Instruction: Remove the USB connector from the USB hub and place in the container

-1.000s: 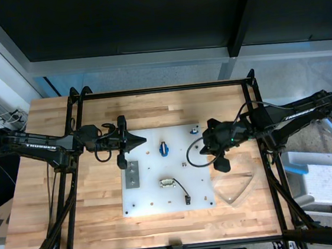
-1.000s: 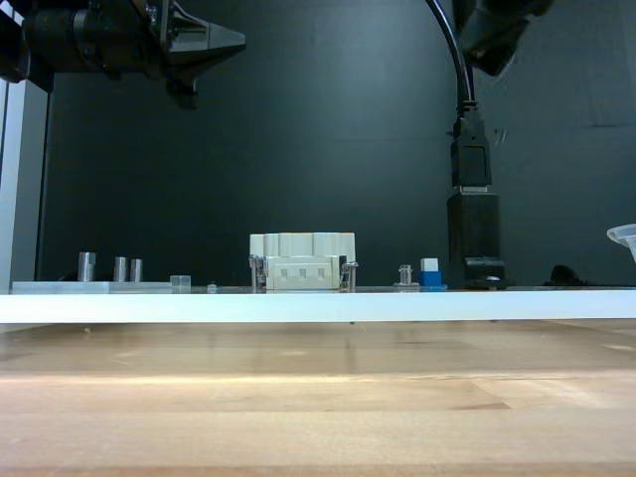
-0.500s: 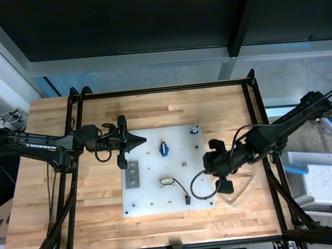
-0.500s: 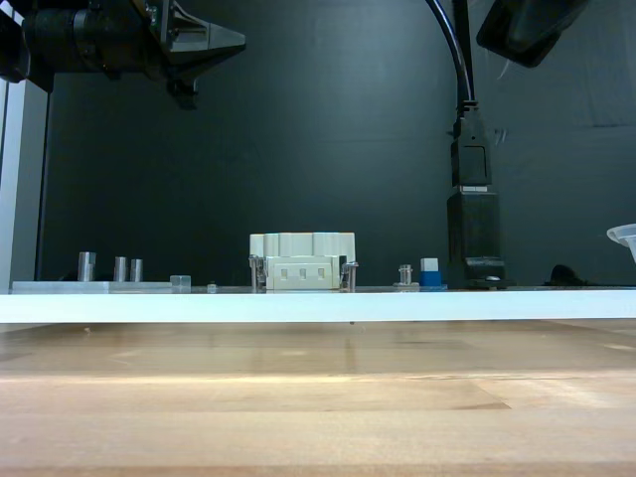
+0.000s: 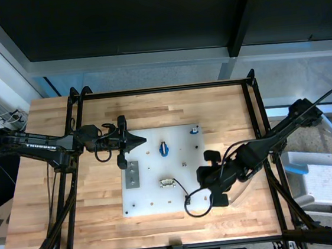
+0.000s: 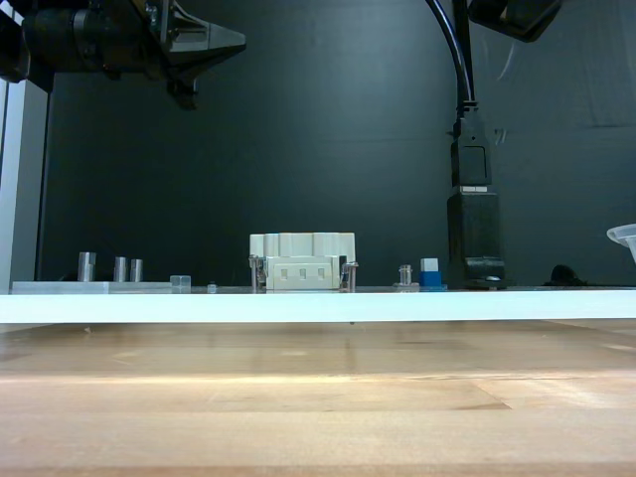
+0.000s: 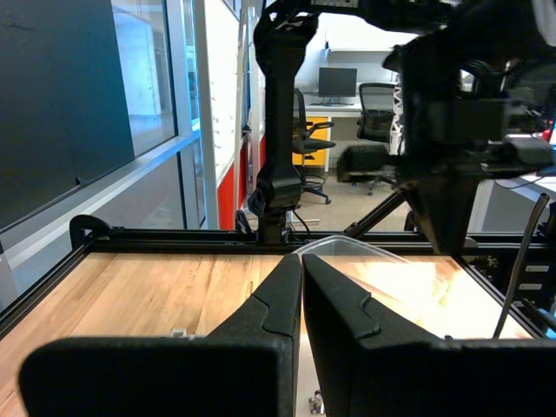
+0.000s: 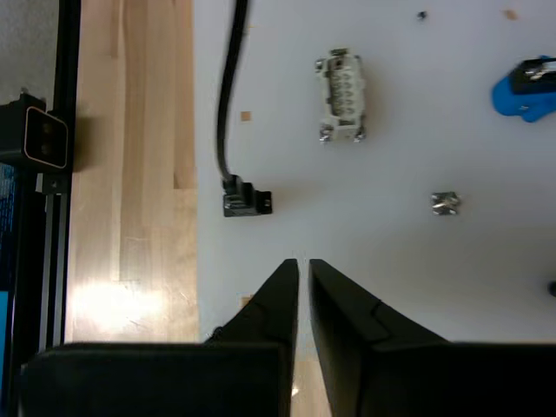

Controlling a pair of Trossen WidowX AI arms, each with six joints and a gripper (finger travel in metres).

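At the white board's (image 5: pixel 141 201) near edge the USB connector (image 6: pixel 469 164) stands upright in the USB hub (image 6: pixel 472 238), just ahead of and below the right pincer (image 8: pixel 301 263), whose tips are pressed together on nothing, while the left pincer (image 5: pixel 141 140), likewise closed, hangs well apart beyond.

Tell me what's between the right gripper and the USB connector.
Only bare white board, per the right wrist view: the right gripper hovers near the USB connector; the left gripper hangs over the board's far-left corner.

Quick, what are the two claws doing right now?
Left gripper: closed, empty, parked above the board.
Right gripper: closed, empty, above the board near the USB connector.
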